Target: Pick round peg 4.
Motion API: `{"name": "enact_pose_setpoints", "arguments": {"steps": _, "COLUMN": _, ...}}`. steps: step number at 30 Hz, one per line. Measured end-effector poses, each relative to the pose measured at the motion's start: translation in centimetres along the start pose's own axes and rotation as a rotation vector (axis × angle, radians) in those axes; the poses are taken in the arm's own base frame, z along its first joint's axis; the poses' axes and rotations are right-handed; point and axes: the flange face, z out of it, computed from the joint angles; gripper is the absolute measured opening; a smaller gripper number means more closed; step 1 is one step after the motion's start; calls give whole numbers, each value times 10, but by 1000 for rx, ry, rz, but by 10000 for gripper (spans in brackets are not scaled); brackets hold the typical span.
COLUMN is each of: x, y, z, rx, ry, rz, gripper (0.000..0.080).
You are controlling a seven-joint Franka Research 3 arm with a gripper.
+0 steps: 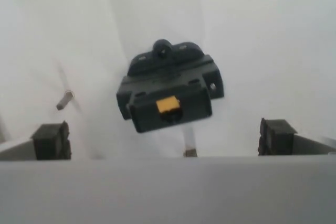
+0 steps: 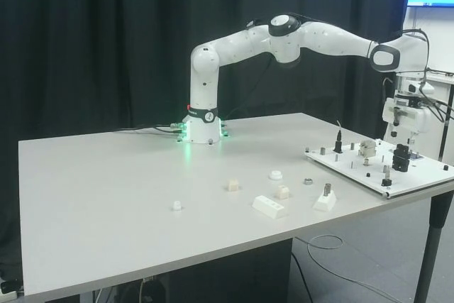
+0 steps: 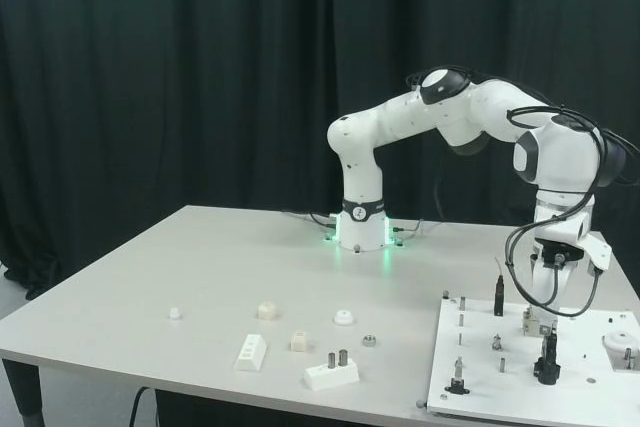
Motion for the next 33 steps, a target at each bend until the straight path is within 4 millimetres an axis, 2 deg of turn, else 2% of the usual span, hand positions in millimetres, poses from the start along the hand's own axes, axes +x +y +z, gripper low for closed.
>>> {"name": "enact_pose_setpoints", "arguments": {"steps": 19, "x": -1, "y": 24, "z": -25, "rx": -3, "ry": 1, "rz": 33, "gripper": 800}}
{"name": "enact_pose_setpoints", "arguments": {"steps": 33, "x": -2, "y": 39, "z": -28, "rx": 0, "ry": -10, "rz": 11, "gripper": 800}}
